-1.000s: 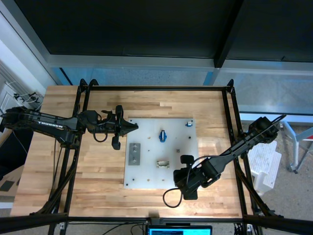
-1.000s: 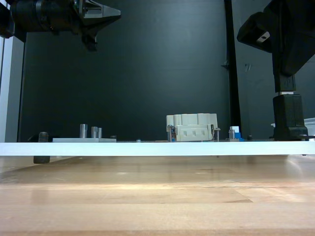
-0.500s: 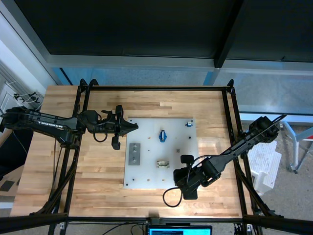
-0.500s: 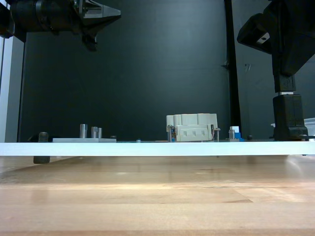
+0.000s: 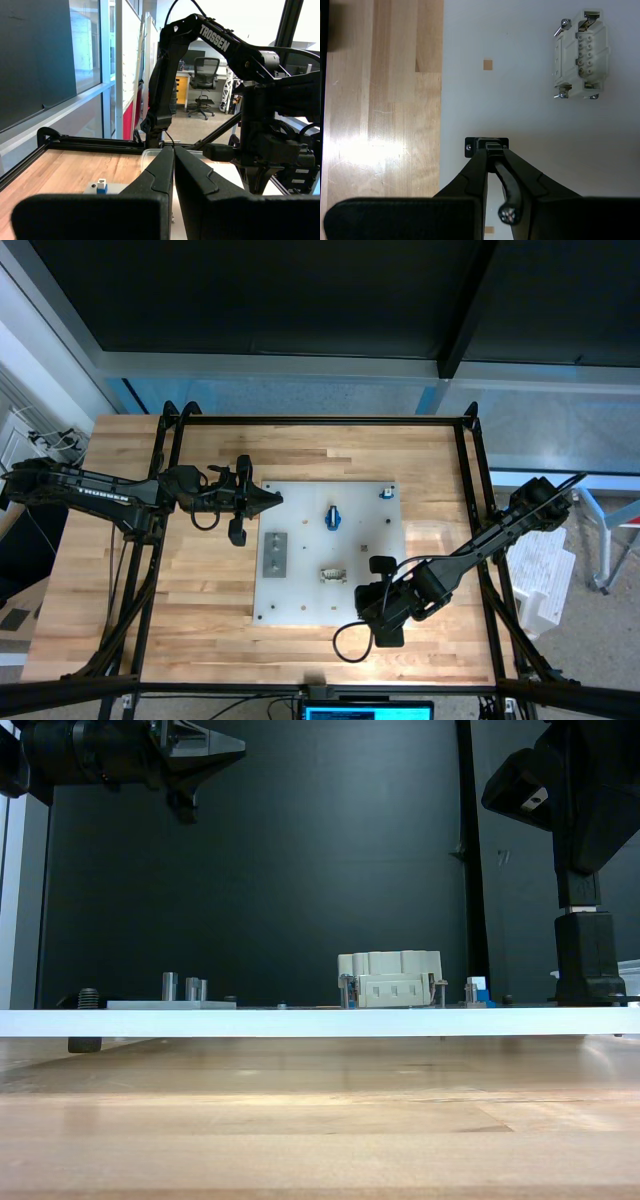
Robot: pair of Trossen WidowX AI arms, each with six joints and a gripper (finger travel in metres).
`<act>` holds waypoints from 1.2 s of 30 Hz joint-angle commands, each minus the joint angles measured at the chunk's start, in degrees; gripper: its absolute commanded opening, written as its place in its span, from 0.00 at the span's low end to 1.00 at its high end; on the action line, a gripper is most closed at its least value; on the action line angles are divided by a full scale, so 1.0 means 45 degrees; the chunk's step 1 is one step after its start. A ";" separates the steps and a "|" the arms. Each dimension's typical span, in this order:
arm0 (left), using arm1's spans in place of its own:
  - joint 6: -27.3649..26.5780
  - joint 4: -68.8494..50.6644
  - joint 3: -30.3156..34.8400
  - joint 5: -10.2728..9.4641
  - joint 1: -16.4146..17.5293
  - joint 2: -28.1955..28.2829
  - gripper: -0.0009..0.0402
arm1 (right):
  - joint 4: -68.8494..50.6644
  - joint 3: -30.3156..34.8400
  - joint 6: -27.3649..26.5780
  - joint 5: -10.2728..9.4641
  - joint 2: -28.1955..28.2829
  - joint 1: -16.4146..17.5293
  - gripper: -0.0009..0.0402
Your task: Pick the USB connector and install on taskboard
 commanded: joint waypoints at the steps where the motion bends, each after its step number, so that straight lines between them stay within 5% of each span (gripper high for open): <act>1: 0.0005 0.0000 0.0000 0.0005 0.0000 0.0000 0.02 | 0.0010 0.0010 0.0000 0.0015 -0.0087 0.0000 0.02; 10: 0.0005 0.0000 0.0005 0.0005 0.0000 0.0000 0.02 | 0.0039 0.0010 0.0005 0.0015 -0.0151 0.0010 0.04; 36: 0.0005 0.0000 0.0000 0.0000 0.0000 0.0000 0.02 | -0.0325 0.0010 0.0340 0.0112 -0.0913 0.0010 0.39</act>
